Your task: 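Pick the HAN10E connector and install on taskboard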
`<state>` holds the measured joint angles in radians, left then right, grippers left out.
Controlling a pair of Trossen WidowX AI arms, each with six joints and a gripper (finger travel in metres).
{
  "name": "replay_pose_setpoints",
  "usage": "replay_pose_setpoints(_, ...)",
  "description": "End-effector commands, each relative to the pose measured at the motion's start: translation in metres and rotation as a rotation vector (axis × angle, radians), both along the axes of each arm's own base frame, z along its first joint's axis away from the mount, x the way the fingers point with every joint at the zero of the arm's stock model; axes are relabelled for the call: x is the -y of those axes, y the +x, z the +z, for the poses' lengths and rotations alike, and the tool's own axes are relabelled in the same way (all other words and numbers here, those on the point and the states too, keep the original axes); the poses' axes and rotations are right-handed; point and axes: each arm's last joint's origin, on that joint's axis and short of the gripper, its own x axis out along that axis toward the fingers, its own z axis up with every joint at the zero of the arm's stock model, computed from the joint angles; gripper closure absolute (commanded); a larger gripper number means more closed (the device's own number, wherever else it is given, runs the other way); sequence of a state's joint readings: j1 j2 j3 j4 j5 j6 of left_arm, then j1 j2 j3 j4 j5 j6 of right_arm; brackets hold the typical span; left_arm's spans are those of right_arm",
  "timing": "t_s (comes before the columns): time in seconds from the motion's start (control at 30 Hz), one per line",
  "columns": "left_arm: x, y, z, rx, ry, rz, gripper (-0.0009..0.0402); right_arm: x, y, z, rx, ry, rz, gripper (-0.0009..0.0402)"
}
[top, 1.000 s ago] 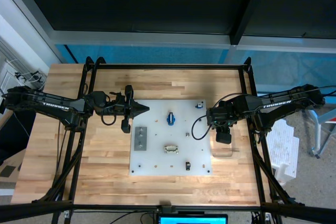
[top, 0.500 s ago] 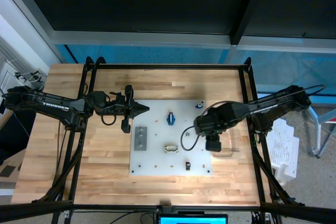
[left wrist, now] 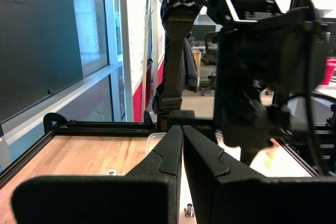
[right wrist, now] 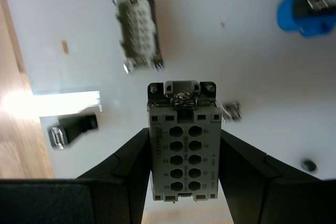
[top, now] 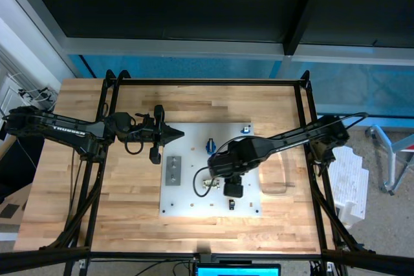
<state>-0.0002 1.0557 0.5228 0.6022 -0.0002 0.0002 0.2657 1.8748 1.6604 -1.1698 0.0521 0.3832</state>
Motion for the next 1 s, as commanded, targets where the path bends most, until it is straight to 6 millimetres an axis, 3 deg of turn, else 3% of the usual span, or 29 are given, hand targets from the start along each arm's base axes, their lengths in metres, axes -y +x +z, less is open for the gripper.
replay_pose_setpoints(0.03,0.000,0.000,0.000,0.000,0.000,0.000,0.0392,-0.004,0.013,-0.002,0.002,0.000,0.009,0.0384)
replay_pose_setpoints(0.6,0.000,0.000,0.000,0.000,0.000,0.000,0.0392,-0.018,0.059,-0.015,-0.004,0.016,0.061,0.0384)
replay_pose_setpoints(1.0,0.000,0.000,0.000,0.000,0.000,0.000,0.0392,-0.020,0.068,-0.027,-0.025,0.006,0.083,0.0384)
